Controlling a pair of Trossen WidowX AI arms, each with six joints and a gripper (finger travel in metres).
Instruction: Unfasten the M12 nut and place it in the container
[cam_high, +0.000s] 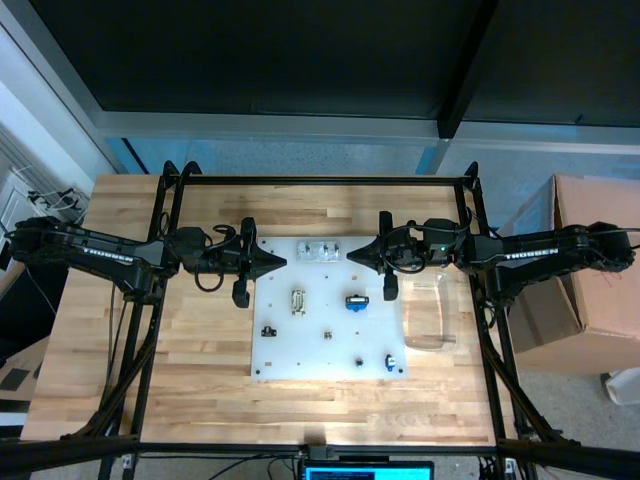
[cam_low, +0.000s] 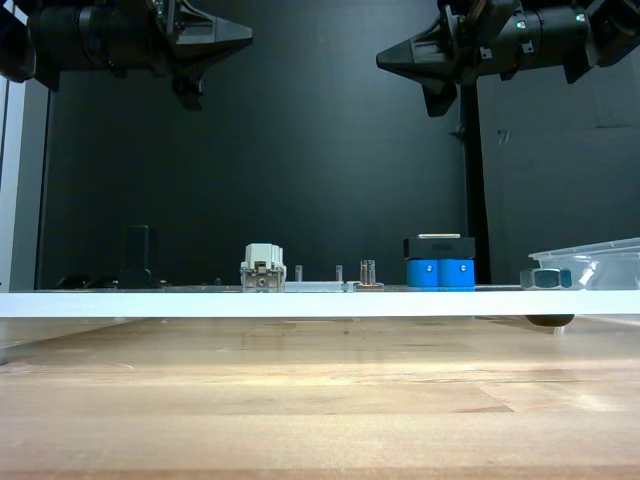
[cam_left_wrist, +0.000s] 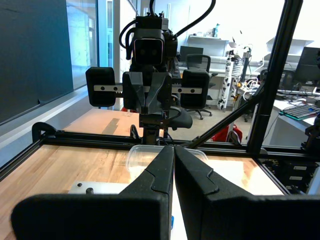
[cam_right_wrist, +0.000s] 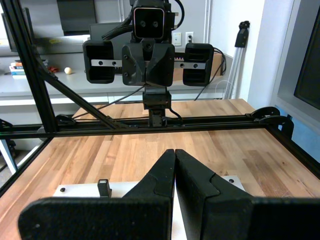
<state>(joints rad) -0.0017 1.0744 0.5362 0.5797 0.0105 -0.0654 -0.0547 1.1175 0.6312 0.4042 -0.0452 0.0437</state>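
Observation:
The small silver M12 nut (cam_high: 390, 358) sits on its stud near the near right edge of the white board (cam_high: 300, 350); in the low view the nut (cam_low: 545, 278) shows in front of the clear container (cam_low: 600, 262). From above, the container (cam_high: 430, 312) lies just right of the board and looks empty. My left gripper (cam_high: 283, 262) hovers high over the board's far left edge, shut with nothing in it. My right gripper (cam_high: 350, 256) hangs opposite over the far right part, also shut and empty. Both tips face each other, well above the nut.
On the board stand a grey connector (cam_low: 262, 272), a silver post (cam_low: 367, 272), a blue-and-black block (cam_low: 440, 262) and a clear part at the far edge (cam_high: 318, 250). A black frame (cam_high: 320, 180) rims the wooden table. A cardboard box (cam_high: 590, 270) stands at right.

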